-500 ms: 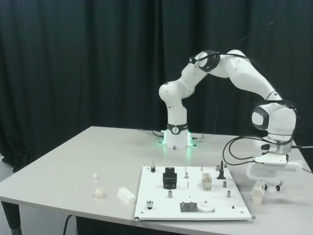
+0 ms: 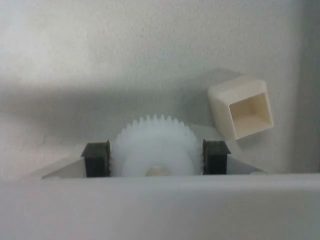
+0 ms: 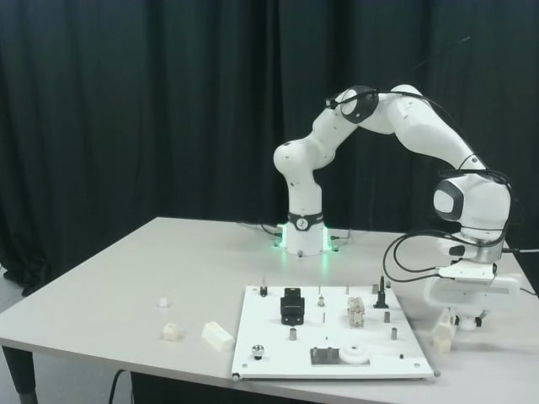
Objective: Insert medium gear.
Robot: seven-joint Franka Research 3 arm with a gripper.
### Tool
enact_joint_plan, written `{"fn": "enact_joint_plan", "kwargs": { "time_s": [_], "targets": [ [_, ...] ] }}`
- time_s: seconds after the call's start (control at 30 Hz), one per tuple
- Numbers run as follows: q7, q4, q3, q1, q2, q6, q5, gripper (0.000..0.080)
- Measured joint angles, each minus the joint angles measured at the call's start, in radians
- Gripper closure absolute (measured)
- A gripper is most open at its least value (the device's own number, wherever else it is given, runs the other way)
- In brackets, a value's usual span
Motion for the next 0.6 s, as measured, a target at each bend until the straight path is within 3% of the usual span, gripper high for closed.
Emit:
{"fn": "enact_joint_plan", "kwargs": {
  "time_s": [0.6],
  "targets": [
    [-0.020,0.004,-0.014,0.000,0.000,-0.001,0.000,0.0407]
  ]
}}
